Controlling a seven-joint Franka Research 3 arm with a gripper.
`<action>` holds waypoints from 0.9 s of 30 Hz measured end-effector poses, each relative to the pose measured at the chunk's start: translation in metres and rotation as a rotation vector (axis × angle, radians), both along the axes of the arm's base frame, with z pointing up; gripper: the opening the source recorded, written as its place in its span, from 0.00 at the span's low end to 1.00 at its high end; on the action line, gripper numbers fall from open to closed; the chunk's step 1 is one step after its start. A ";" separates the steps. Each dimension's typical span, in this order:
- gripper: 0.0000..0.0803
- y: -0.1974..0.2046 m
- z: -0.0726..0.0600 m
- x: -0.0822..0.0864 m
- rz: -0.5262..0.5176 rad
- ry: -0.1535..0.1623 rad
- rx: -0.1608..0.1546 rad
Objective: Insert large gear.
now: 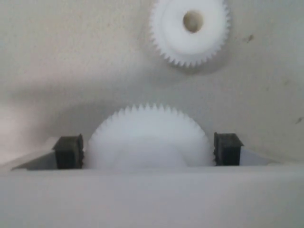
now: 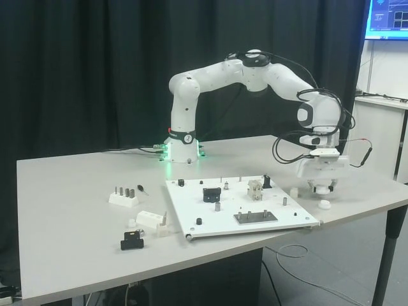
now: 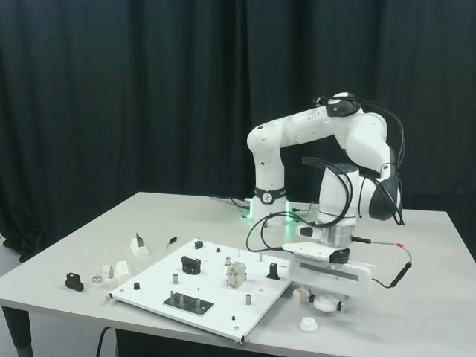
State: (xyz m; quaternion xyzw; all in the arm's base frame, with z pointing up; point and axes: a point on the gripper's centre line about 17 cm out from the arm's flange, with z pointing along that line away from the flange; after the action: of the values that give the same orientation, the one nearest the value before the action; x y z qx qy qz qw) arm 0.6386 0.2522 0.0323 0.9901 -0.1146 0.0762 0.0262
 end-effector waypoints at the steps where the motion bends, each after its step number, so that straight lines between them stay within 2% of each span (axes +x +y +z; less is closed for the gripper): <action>1: 0.74 -0.002 0.002 0.001 0.005 -0.002 -0.002; 12: 0.74 -0.037 0.024 0.021 0.078 -0.020 -0.039; 27: 0.74 -0.124 0.060 0.056 0.169 -0.038 -0.087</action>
State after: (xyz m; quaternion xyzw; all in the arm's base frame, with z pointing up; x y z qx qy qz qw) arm 0.6950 0.1286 0.0927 0.9926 -0.0276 0.1016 0.0607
